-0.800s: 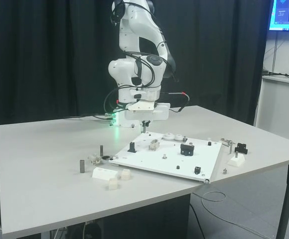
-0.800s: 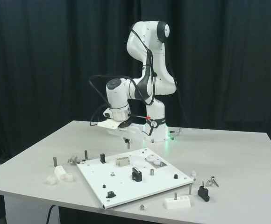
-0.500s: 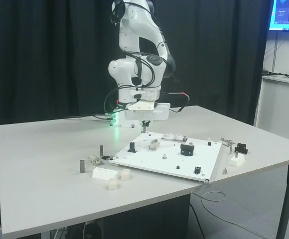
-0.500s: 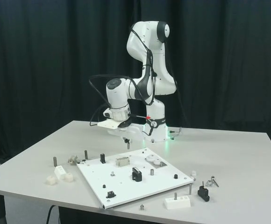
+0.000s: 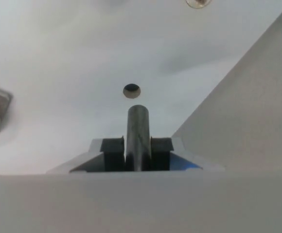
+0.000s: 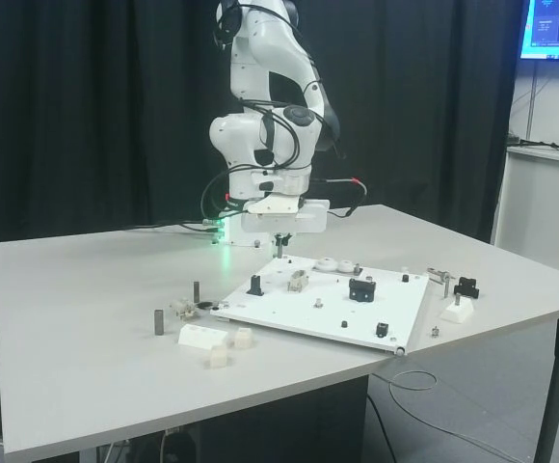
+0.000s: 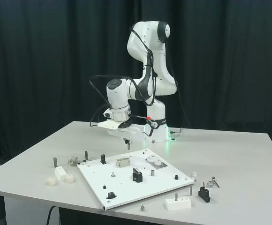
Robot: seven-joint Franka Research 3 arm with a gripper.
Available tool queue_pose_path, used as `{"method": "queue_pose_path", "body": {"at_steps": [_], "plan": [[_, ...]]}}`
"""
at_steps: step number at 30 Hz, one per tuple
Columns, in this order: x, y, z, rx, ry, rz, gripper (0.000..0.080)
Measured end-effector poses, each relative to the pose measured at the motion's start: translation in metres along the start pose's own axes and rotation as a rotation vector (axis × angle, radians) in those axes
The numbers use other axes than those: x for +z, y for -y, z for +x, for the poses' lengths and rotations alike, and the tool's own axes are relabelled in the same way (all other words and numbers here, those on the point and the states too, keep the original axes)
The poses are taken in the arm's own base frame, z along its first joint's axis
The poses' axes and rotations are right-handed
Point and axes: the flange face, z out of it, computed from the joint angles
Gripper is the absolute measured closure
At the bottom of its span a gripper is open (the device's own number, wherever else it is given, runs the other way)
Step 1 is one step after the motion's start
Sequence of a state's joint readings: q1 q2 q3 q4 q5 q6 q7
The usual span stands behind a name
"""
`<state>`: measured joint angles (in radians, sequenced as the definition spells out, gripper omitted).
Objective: Place round peg 3.
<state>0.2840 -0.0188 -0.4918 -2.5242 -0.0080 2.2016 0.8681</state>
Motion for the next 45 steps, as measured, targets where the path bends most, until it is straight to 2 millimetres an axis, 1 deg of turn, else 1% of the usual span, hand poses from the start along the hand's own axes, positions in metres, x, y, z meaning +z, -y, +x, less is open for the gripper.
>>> {"method": "queue_pose_path", "body": {"at_steps": [20, 27, 32, 35, 45], "plan": [[-0.001, 0.001, 0.001, -0.005, -0.01, 0.004, 0.0692], [-0.005, 0.007, -0.007, -0.025, -0.015, 0.01, 0.0692], [-0.011, 0.016, -0.02, -0.057, -0.021, 0.024, 0.0692], [-0.015, 0.024, -0.032, -0.084, -0.023, 0.033, 0.0692], [-0.023, 0.057, -0.086, -0.19, -0.032, 0.057, 0.0692]]}}
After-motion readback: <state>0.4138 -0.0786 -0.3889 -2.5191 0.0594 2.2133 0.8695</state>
